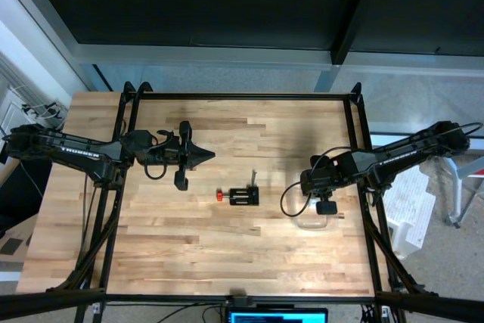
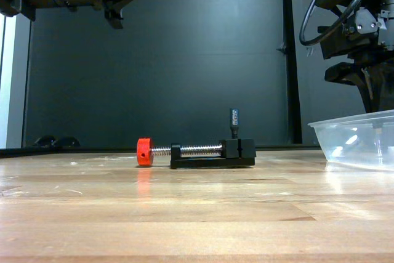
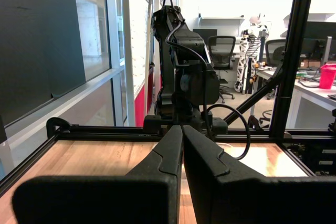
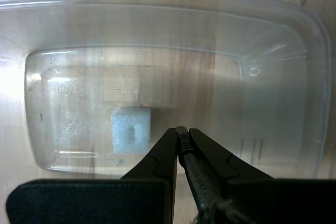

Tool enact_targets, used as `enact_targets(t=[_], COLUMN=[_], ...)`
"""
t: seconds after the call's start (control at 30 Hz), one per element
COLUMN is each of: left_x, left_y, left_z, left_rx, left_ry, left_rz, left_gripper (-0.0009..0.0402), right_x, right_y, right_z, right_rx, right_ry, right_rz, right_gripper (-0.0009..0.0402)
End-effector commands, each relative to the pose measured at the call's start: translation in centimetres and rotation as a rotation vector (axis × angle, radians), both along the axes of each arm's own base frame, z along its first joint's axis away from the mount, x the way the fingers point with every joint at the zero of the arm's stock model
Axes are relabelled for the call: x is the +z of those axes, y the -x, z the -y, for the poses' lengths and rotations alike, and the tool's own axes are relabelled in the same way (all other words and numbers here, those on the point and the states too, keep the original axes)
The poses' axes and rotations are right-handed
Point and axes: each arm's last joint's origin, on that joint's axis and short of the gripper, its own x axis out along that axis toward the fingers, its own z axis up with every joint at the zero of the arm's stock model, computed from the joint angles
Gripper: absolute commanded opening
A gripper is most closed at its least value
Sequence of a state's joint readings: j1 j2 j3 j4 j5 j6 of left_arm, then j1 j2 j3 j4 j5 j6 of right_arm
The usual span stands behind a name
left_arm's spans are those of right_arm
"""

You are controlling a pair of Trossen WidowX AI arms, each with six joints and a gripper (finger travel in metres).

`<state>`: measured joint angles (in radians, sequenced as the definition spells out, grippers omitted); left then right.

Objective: Remove the USB-C connector from taskboard and place in the container

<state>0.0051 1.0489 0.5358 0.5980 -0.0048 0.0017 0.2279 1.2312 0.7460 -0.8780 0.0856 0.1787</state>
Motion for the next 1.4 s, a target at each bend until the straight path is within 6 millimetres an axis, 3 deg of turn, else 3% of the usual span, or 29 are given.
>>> enact_targets(t=[0.03, 0.4, 0.7, 0.93, 1.07, 1.2, 1.4], left_x=[0.0, 0.0, 0.0, 0.0, 0.0, 0.0, 0.0], left_y=[0.0, 0.0, 0.0, 0.0, 0.0, 0.0, 0.0], left_z=[0.0, 0.0, 0.0, 0.0, 0.0, 0.0, 0.0], left_rx=[0.0, 0.0, 0.0, 0.0, 0.0, 0.0, 0.0], left_ry=[0.0, 0.0, 0.0, 0.0, 0.0, 0.0, 0.0], left_rz=[0.0, 0.0, 0.0, 0.0, 0.0, 0.0, 0.0], left_gripper=[0.0, 0.0, 0.0, 0.0, 0.0, 0.0, 0.0], right_x=[0.0, 0.1, 1.0, 1.6, 3.2, 5.3, 7.9], right_y=[0.0, 0.0, -0.2, -0.5, -1.0, -1.5, -2.8], right_z=[-0.1, -0.2, -0.3, -0.3, -0.4, 0.0, 1.4], right_rx=[0.002, 0.002, 0.003, -0.021, -0.025, -0.035, -0.059], right_ry=[0.002, -0.001, -0.007, -0.022, -0.038, -0.067, -0.089], right_rz=[0.0, 0.002, 0.009, 0.023, 0.093, 0.231, 0.52], right_gripper=[0.003, 0.0133, 0.0163, 0.0137, 0.0081, -0.0001, -0.0003])
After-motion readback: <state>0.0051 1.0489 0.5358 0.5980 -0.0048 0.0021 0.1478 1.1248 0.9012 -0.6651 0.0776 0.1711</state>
